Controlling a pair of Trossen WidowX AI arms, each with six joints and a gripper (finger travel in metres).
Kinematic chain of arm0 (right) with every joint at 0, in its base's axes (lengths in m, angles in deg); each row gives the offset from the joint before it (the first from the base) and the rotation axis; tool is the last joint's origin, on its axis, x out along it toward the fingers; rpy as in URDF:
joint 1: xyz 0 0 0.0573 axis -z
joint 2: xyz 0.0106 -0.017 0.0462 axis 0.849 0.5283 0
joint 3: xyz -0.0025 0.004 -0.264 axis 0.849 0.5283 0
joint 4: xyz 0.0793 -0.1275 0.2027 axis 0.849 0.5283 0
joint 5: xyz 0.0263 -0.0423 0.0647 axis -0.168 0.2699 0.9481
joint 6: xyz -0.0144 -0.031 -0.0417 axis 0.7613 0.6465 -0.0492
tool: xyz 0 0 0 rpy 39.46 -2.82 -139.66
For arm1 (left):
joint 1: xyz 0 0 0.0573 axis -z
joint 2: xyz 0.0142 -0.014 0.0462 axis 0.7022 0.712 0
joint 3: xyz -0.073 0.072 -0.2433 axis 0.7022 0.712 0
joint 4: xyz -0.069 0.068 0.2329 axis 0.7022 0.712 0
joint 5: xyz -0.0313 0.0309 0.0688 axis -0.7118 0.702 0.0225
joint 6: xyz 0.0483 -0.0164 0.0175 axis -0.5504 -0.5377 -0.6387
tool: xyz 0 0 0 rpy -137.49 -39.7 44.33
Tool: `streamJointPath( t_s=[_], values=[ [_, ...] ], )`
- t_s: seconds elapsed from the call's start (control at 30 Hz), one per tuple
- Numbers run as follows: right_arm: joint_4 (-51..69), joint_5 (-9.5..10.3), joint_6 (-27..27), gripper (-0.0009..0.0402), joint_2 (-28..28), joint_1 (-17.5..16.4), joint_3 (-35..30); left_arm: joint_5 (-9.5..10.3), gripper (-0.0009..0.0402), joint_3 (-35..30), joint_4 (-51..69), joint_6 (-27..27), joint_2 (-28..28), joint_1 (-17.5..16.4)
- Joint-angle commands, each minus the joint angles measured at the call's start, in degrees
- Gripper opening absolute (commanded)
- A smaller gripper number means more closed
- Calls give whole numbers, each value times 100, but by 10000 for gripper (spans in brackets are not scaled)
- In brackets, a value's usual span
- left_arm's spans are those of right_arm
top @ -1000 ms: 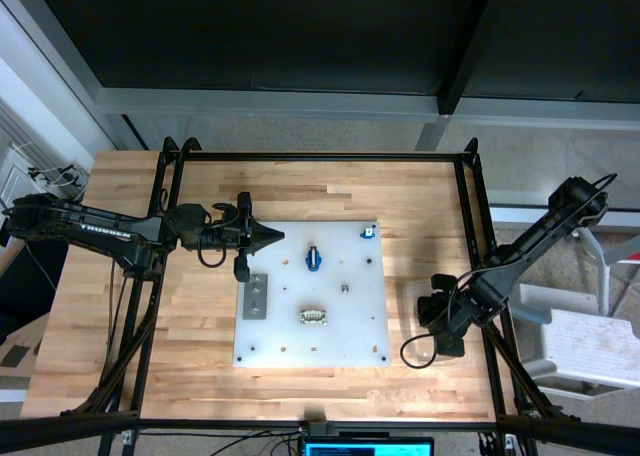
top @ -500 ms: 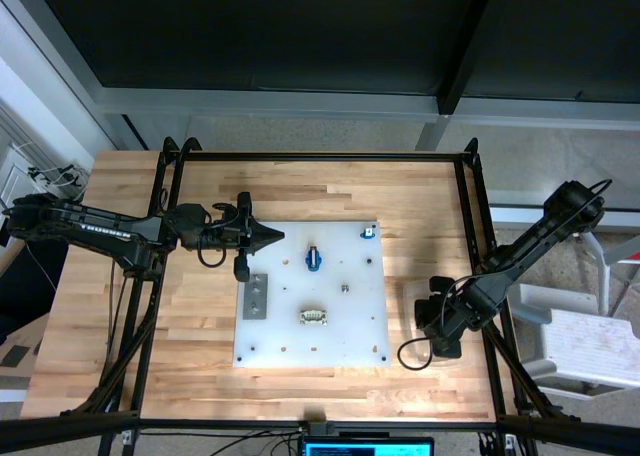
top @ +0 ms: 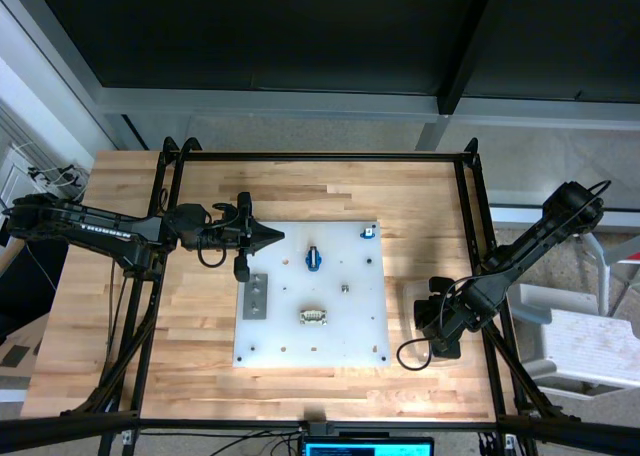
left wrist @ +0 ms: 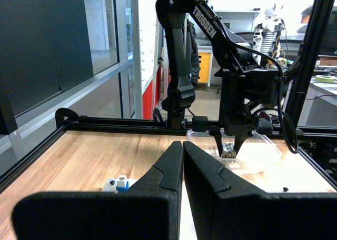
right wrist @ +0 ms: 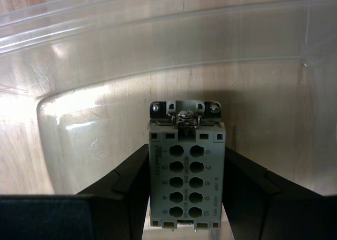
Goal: Remove the HAN10-E connector and place it in the container
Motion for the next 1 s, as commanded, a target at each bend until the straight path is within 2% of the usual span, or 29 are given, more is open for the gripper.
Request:
streamJointPath(
  t_s=[0.03, 0.23, 0.43, 0.7, 1.0],
  values=[
    [-31, 4, -42, 97, -2, -2, -9, 0, 0, 0, 0, 0, 2, -2],
    [-44, -17, -107, 187, -4, -4, -9, 0, 0, 0, -2, 0, 2, 0],
    [-44, -15, -105, 244, -7, -11, -9, 0, 0, 0, 0, 0, 2, 0],
    [-26, -9, -83, 259, -92, -15, -15, 0, 0, 0, 0, 0, 4, 0],
    [868, -7, -98, 259, -479, -17, -450, 0, 0, 0, 0, 0, 2, -2]
  ],
)
